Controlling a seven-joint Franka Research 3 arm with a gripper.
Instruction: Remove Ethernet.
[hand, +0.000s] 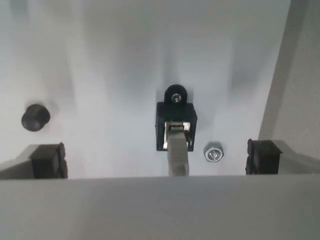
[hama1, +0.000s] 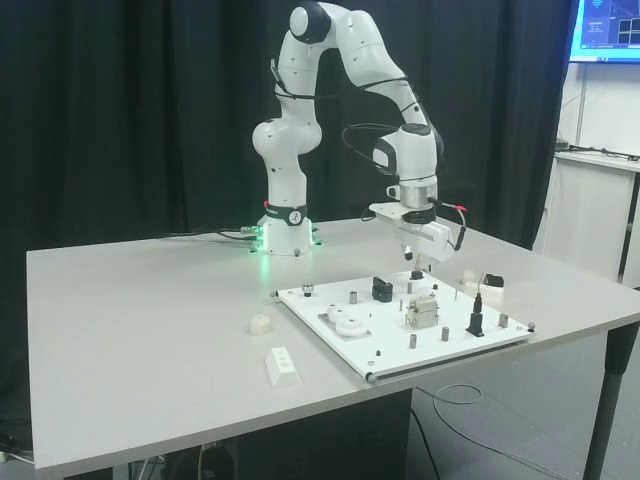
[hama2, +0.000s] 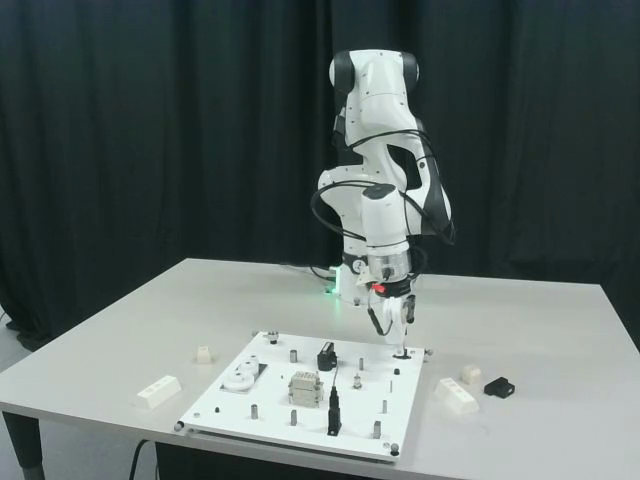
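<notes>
In the wrist view a black Ethernet socket (hand: 161, 126) sits on the white board (hand: 110, 75). A plug (hand: 176, 126) is seated in it, and a grey cable (hand: 178, 159) leads off from the plug. My gripper (hand: 155, 158) is open and holds nothing. Its black fingertips (hand: 48, 160) stand wide apart on either side of the socket, clear of it. In the room views the gripper (hama1: 415, 256) (hama2: 398, 326) hangs just above the socket (hama1: 416, 272) (hama2: 401, 352) at the board's far corner.
A black round peg (hand: 35, 117), a hex bolt (hand: 213, 153) and a screw in a black washer (hand: 176, 95) lie close by. The board (hama1: 330, 335) also carries a black connector (hama1: 382, 290), a metal block (hama1: 421, 312) and a tall black plug (hama1: 476, 320). White blocks (hama1: 283, 365) lie on the table.
</notes>
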